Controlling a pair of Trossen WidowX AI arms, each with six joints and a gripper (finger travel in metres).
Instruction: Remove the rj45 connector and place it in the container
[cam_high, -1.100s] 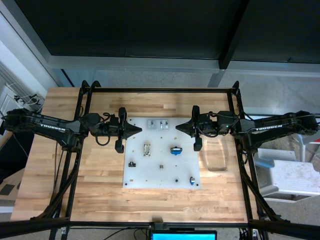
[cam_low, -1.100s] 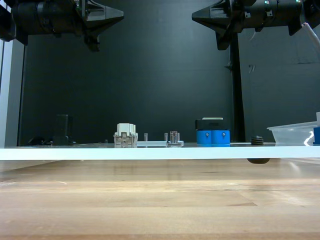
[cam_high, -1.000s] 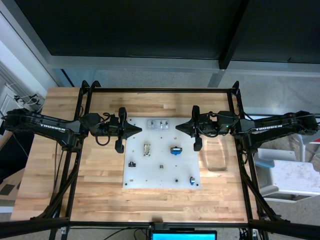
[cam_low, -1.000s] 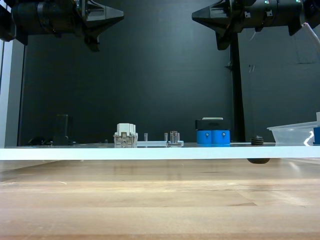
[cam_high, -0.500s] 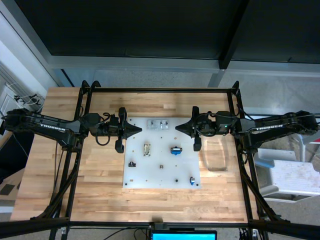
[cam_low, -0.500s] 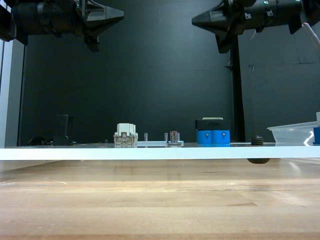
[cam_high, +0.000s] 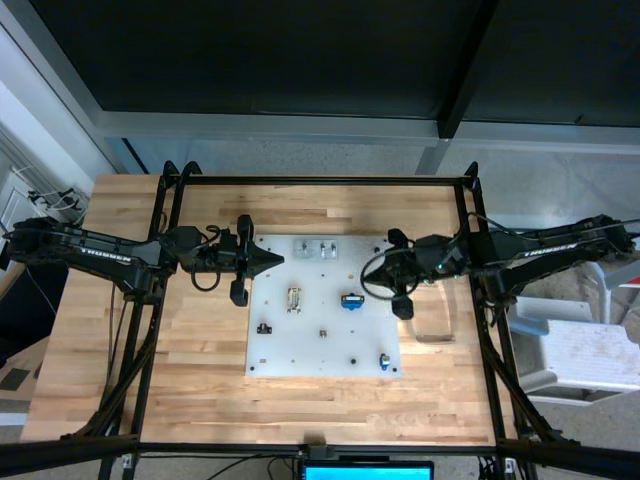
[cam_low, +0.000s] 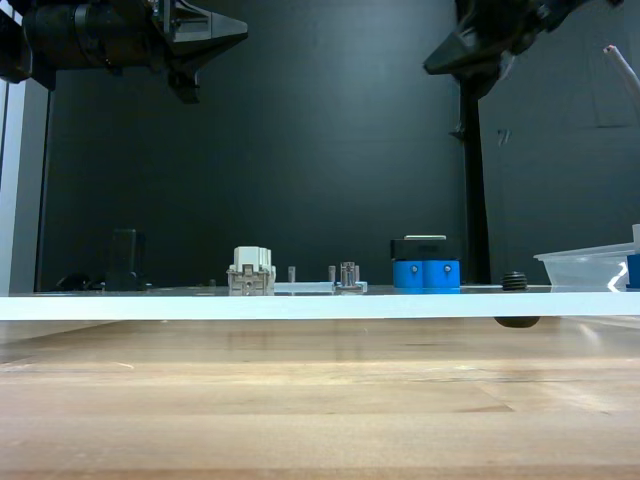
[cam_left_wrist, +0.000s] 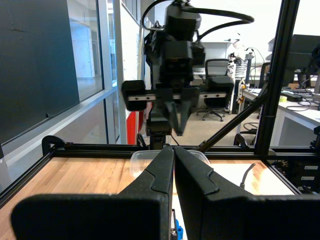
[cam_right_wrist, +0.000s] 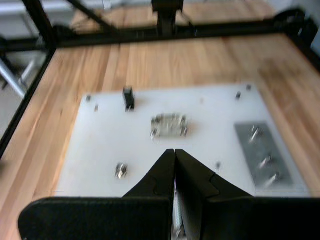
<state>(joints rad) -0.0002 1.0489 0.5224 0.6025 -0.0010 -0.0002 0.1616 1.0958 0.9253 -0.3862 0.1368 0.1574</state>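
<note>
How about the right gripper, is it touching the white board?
Apart. The low view shows the right gripper high above the white board, with open space between; the left gripper hangs high too.

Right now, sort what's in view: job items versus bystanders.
Job: container, right of the white board; right gripper, shut, over the board's right side; rj45 connector, unidentifiable.
Bystanders: left gripper, shut, over the board's left edge; metal plate; screen.

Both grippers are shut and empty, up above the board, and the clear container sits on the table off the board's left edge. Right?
No: the container sits on the table off the right edge of the white board, not the left; the high view shows it. The rest stands: the left gripper and the right gripper are shut and empty, up above the board.
</note>
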